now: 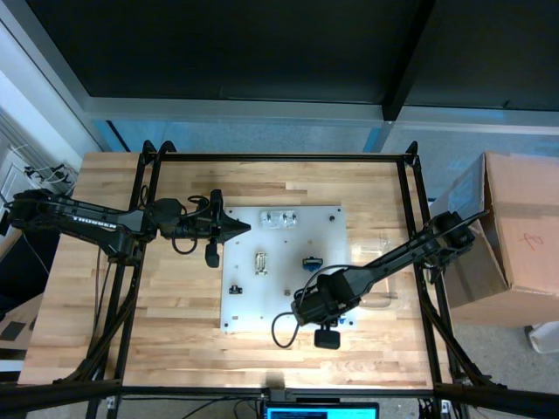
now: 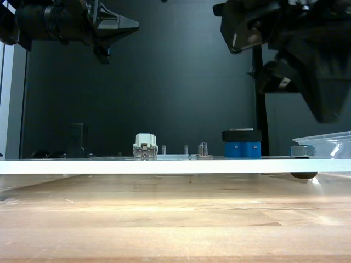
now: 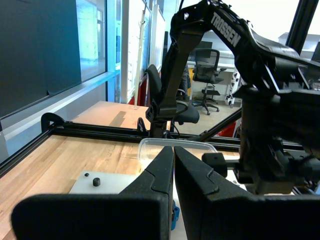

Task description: Unfasten the M12 nut and place it in the container

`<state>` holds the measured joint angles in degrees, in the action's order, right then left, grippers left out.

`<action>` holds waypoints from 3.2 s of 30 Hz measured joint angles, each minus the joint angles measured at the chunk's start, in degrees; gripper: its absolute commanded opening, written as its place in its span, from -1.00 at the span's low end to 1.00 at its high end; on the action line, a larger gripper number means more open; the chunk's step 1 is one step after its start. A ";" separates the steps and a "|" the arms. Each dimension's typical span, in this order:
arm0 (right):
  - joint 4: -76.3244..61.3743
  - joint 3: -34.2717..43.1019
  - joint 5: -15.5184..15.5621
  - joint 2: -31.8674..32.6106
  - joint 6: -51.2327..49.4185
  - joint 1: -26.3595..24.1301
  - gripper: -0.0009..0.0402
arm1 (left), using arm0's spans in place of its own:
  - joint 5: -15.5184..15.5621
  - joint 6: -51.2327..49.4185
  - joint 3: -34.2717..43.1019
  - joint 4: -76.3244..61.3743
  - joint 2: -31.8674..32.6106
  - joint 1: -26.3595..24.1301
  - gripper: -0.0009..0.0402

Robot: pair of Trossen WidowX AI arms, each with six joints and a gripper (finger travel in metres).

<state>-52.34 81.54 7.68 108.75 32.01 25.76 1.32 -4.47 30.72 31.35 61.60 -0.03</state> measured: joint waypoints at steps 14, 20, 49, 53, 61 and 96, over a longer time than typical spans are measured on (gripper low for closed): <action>3.56 -1.25 0.98 2.58 -1.16 0.24 -0.96 | 0.02 0.00 -0.02 0.00 0.00 0.02 -0.96; 3.56 -1.36 -1.46 2.58 -1.03 0.15 -0.96 | 0.00 0.00 0.00 0.00 -0.02 0.00 -0.96; -4.42 -1.42 -16.33 -0.92 3.26 0.07 -0.96 | 0.00 -0.02 0.00 0.00 -0.02 0.02 -0.96; -4.07 -1.42 -10.40 -1.70 3.02 -0.07 -0.96 | 0.02 -0.02 0.00 0.00 0.00 0.00 -0.96; -0.48 -1.42 0.02 -2.27 -0.63 0.11 -0.96 | 0.00 -0.02 -0.02 0.00 -0.02 0.02 -0.96; -2.62 -0.74 -6.23 0.24 1.18 0.07 -0.96 | 0.02 -0.02 0.00 0.00 0.00 0.02 -0.96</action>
<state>-54.96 80.79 1.45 108.99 33.19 25.82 1.34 -4.49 30.72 31.35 61.60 -0.01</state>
